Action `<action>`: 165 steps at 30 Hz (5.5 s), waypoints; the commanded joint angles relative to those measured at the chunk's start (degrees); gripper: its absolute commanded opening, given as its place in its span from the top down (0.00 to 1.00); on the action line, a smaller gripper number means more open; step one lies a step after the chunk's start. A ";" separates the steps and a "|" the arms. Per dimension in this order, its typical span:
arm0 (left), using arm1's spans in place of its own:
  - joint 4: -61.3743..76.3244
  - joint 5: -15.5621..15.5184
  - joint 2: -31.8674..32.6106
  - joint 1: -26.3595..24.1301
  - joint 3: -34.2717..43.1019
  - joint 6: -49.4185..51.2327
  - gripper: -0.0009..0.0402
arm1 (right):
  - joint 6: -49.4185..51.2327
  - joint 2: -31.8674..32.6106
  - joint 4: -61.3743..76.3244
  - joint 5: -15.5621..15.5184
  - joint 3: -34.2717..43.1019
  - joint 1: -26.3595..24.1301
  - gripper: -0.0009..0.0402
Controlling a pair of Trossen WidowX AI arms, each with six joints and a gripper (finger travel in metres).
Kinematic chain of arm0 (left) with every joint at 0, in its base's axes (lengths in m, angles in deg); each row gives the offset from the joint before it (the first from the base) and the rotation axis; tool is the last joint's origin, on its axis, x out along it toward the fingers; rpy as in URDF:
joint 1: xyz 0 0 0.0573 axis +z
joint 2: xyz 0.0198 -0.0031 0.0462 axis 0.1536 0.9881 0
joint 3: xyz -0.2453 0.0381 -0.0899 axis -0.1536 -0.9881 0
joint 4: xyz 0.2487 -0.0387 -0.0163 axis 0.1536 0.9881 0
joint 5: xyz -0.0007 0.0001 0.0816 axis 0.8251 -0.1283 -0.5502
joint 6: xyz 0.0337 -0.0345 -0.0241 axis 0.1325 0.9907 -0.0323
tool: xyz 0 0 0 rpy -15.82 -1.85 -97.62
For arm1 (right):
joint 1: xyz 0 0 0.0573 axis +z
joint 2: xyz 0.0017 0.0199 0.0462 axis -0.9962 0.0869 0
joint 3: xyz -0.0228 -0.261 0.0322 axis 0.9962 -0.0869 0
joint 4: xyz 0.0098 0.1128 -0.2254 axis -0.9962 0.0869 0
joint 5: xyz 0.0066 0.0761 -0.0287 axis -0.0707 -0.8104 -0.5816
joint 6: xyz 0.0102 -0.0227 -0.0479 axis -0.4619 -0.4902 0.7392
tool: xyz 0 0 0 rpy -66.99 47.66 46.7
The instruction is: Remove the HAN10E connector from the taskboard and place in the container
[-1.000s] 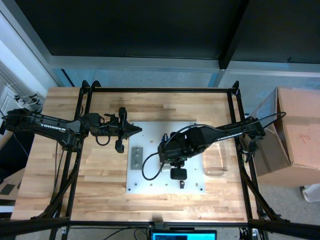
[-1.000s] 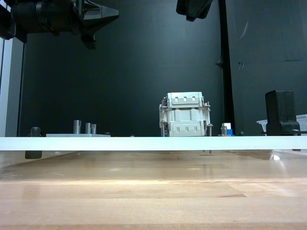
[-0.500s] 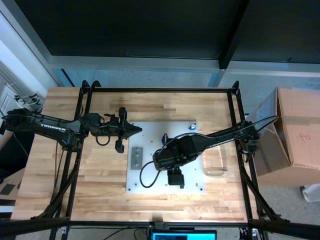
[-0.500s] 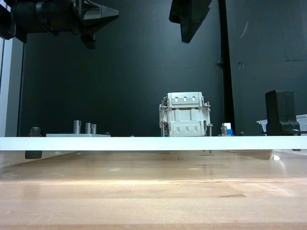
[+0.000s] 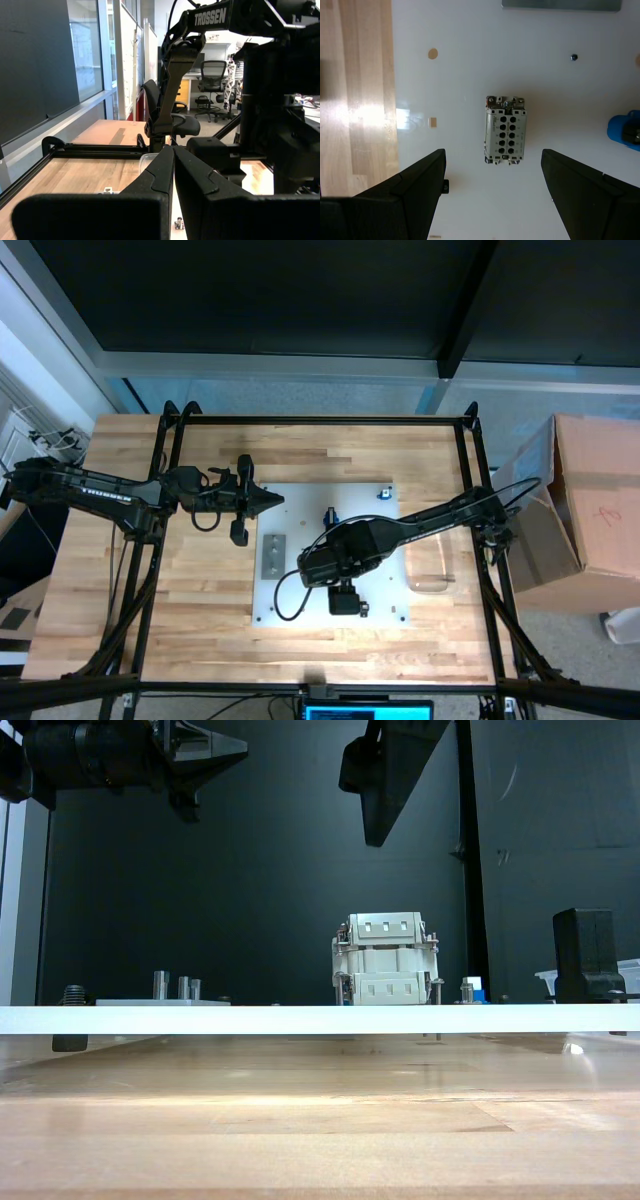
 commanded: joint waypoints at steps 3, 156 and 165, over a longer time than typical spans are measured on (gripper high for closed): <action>-0.02 0.00 0.00 0.00 0.00 0.00 0.98 | -0.09 1.44 -0.42 -0.13 -0.02 0.20 0.33; -0.02 0.00 0.00 0.00 0.00 0.00 0.98 | 0.31 0.74 -12.02 0.22 -12.76 -1.22 0.98; -0.02 0.00 0.00 0.00 0.00 0.00 0.98 | 0.39 -2.75 -10.91 0.35 -12.76 -1.27 0.94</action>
